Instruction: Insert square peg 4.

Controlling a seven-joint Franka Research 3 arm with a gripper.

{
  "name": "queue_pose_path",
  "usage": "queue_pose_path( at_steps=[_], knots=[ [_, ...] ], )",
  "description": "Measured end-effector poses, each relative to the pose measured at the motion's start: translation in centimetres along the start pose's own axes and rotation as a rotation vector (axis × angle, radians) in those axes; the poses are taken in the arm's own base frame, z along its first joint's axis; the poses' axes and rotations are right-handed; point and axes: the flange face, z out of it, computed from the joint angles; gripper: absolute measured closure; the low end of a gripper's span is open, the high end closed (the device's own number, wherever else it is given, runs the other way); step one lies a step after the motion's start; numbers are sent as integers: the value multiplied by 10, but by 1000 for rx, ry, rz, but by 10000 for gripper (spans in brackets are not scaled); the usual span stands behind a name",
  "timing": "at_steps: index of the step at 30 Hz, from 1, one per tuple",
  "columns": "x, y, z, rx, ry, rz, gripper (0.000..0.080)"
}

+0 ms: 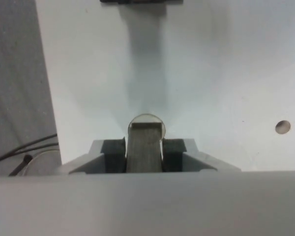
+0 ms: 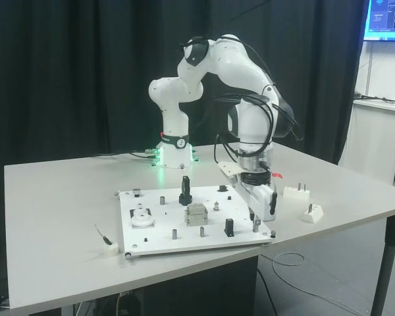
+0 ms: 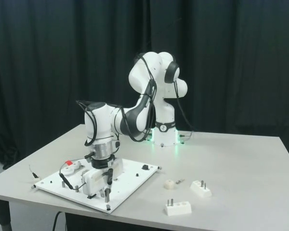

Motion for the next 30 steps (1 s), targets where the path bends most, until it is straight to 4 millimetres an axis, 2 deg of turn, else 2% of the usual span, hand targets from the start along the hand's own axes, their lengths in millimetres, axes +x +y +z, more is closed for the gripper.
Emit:
queue_pose_path(
  at_steps=[13,24,30],
  knots=[
    [0,4,2,15,12,-3,648],
    [3,6,14,29,-8,17,648],
    [3,4,13,44,-14,9,647]
  ],
)
